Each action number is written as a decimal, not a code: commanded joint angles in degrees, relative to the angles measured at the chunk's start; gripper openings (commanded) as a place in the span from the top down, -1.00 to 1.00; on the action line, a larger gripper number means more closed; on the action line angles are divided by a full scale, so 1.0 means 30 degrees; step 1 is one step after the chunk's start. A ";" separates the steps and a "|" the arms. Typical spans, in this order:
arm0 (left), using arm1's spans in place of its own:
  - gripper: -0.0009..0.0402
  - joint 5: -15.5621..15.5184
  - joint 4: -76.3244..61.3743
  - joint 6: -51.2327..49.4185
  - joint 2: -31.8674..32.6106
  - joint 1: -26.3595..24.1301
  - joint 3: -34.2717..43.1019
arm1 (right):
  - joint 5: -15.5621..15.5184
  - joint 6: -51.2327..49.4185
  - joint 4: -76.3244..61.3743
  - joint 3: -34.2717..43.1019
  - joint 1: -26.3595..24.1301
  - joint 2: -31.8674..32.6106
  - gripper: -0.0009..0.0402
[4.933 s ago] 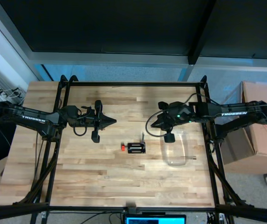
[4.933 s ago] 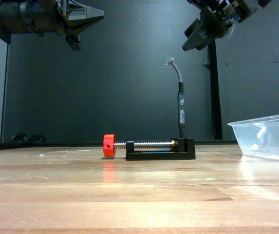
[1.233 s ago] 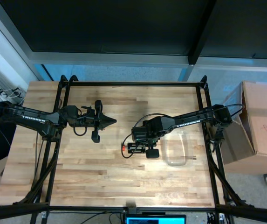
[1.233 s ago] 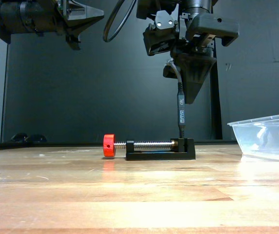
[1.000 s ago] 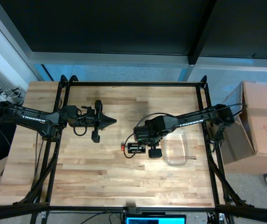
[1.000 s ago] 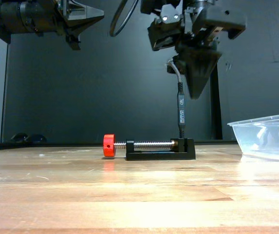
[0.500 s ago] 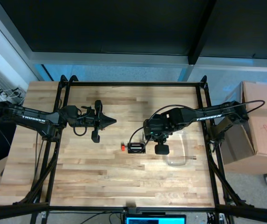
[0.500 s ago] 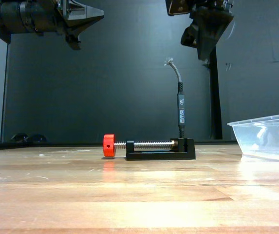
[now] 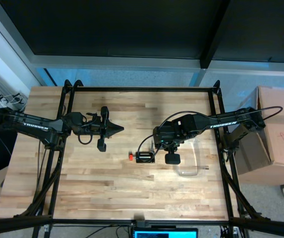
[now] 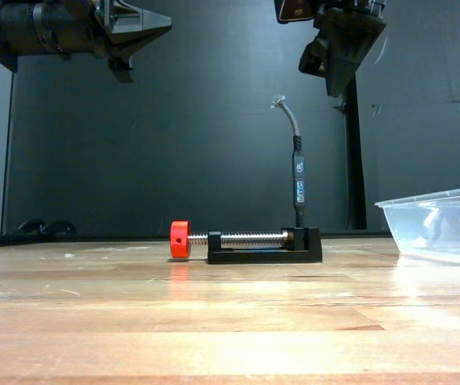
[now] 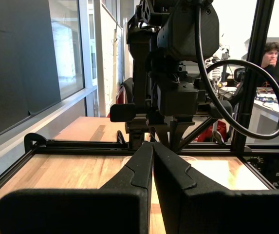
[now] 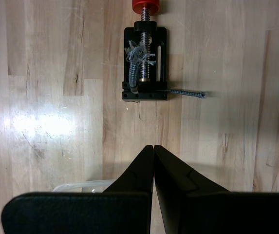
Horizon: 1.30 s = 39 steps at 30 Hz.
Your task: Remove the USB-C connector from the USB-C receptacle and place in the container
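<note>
**Down and left from right gripper [image 10: 335,84] to connector [image 10: 298,180]**

High: plugged upright in the vise [image 9: 144,157], just left of the right gripper; left gripper [image 9: 117,129] well apart, farther left.
Low: long axis vertical, frayed end up, below and left of that gripper.
Left wrist: clenched, empty.
Right wrist: clenched on nothing, aimed at wood between vise and container [image 12: 77,185]; likely needs opening.

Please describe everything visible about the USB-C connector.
The black USB-C connector stands upright, plugged into its seat at one end of the black clamp with a red knob. A short braided grey cable curves up from it to a frayed end. Nothing holds it: the right gripper hangs shut higher up, apart from it; the left gripper, shut, is far left.
</note>
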 commanded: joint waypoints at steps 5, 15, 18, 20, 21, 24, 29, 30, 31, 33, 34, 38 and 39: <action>0.96 0.0000 0.0000 0.0007 0.0007 0.0007 0.0007 | 0.0000 0.0189 0.0080 0.0007 0.0219 0.0015 0.96; 0.96 0.0007 0.0000 0.0007 0.0007 0.0000 0.0007 | 0.0153 0.1166 0.1836 -0.0066 0.0816 0.0525 0.63; 0.96 0.0000 0.0000 0.0007 0.0000 0.0007 0.0007 | 0.0576 0.1260 0.1931 -0.0066 0.0823 0.1122 0.38; 0.96 0.0000 0.0000 0.0007 0.0007 0.0007 0.0007 | 0.0605 0.1596 0.2178 -0.0066 0.0823 0.1515 0.22; 0.96 0.0000 0.0000 0.0007 0.0007 0.0000 0.0007 | 0.0656 0.1763 0.2310 -0.0066 0.0823 0.1727 0.16; 0.96 0.0000 0.0000 0.0007 0.0007 0.0007 0.0007 | 0.0707 0.1865 0.2645 -0.0022 0.0823 0.2302 0.01; 0.96 0.0000 0.0000 0.0007 0.0000 0.0000 0.0007 | 0.0714 0.1887 0.2834 0.0007 0.0823 0.3330 -0.03; 0.96 0.0000 0.0000 0.0007 0.0000 0.0007 0.0007 | 0.0714 0.1880 0.2973 0.0007 0.0823 0.3534 -0.02; 0.96 0.0000 0.0000 0.0007 0.0007 0.0000 0.0007 | 0.0714 0.1872 0.3096 0.0007 0.0823 0.3672 -0.01; 0.96 0.0000 0.0000 0.0007 0.0007 0.0007 0.0007 | 0.0707 0.1843 0.3315 0.0007 0.0816 0.4007 0.02; 0.96 0.0000 0.0000 0.0007 0.0000 0.0000 0.0007 | 0.0707 0.1829 0.3402 0.0007 0.0823 0.4175 0.04; 0.96 0.0000 0.0000 0.0007 0.0000 0.0000 0.0007 | 0.0714 0.1821 0.3461 0.0000 0.0816 0.4459 0.12; 0.96 0.0000 0.0000 0.0007 0.0007 0.0007 0.0007 | 0.0714 0.1814 0.3541 -0.0036 0.0809 0.4466 0.14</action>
